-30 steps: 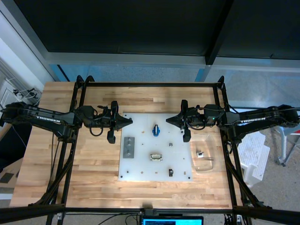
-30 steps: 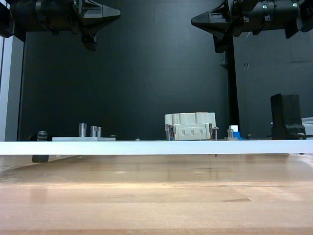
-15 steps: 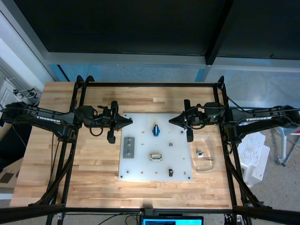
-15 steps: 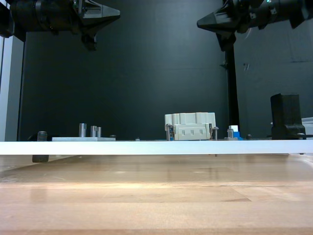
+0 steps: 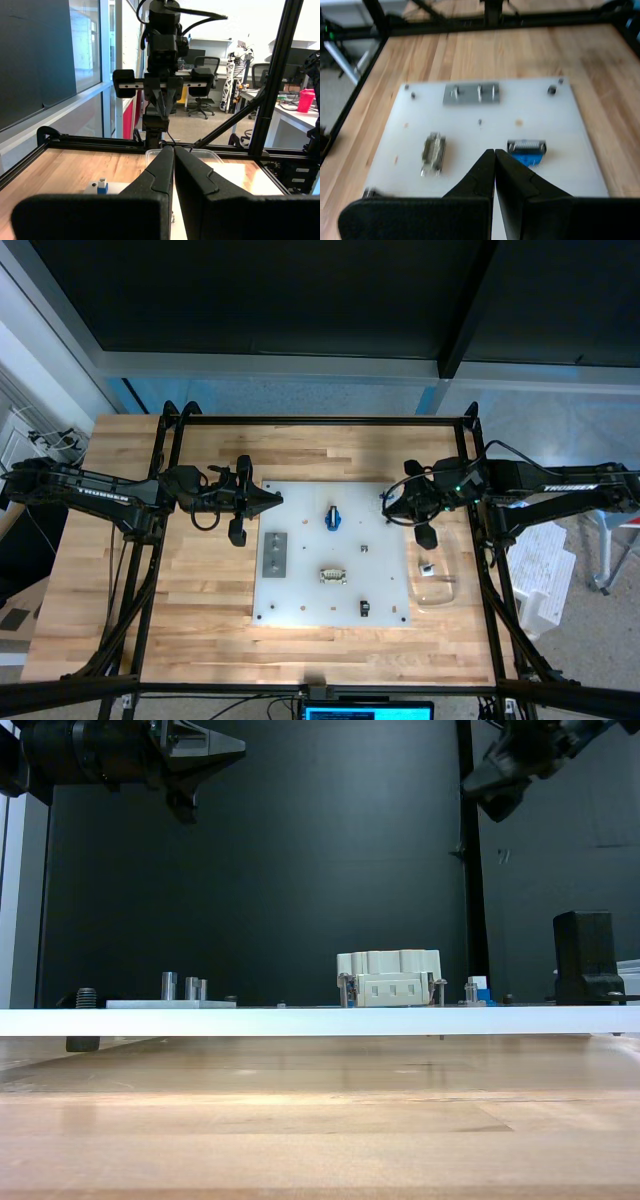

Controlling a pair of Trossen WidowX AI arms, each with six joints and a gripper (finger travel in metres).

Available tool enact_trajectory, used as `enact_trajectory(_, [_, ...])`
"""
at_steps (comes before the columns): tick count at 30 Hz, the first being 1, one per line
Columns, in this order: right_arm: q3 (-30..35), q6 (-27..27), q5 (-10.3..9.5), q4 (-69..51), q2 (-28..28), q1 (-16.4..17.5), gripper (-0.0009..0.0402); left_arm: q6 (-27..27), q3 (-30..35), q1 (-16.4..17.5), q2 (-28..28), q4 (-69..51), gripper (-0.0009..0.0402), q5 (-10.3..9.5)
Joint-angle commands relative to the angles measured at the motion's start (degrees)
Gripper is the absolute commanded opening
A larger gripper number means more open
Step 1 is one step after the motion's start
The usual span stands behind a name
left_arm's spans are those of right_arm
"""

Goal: Pick the USB connector and install on taskboard

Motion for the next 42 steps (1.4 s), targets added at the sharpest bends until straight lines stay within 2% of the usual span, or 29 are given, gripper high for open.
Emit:
enact_trajectory(1, [0.6, 0.9, 0.70, -4.5, 0.0, 1.7, 0.0000, 0.0, 0.0, 0.0, 0.0, 0.0, 0.0000, 0.02])
enact_trajectory(4, [0.6, 1.9, 3.30, -8.4, -0.1, 4.0, 0.0000, 0.0, 0.0, 0.0, 0.0, 0.0, 0.0000, 0.02])
enact_trajectory(8, [0.6, 3.4, 3.85, -12.9, -0.2, 6.3, 0.0000, 0.0, 0.0, 0.0, 0.0, 0.0, 0.0000, 0.02])
enact_trajectory(12, [0.5, 5.4, 6.25, -16.1, -1.8, 9.2, 0.0000, 0.0, 0.0, 0.0, 0.0, 0.0, 0.0000, 0.02])
enact_trajectory(14, [0.5, 6.1, 6.54, -18.1, -2.7, 10.6, 0.0000, 0.0, 0.0, 0.0, 0.0, 0.0, 0.0000, 0.02])
enact_trajectory(16, [0.5, 7.4, 7.63, -20.3, -3.3, 12.0, 0.0000, 0.0, 0.0, 0.0, 0.0, 0.0, 0.0000, 0.02])
enact_trajectory(29, [0.5, 11.6, 7.76, -31.6, -4.9, 20.9, 0.0000, 0.0, 0.0, 0.0, 0.0, 0.0, 0.0000, 0.02])
enact_trajectory(35, [0.4, 15.3, 10.43, -34.7, -4.9, 26.8, 0.0000, 0.0, 0.0, 0.0, 0.0, 0.0, 0.0000, 0.02])
enact_trajectory(37, [0.4, 17.4, 10.73, -35.9, -4.8, 28.6, 0.0000, 0.0, 0.0, 0.0, 0.0, 0.0, 0.0000, 0.02])
enact_trajectory(42, [-0.1, 20.9, 12.44, -38.1, -4.0, 31.8, 0.0015, 0.0, 0.0, 0.0, 0.0, 0.0, 0.0000, 0.02])
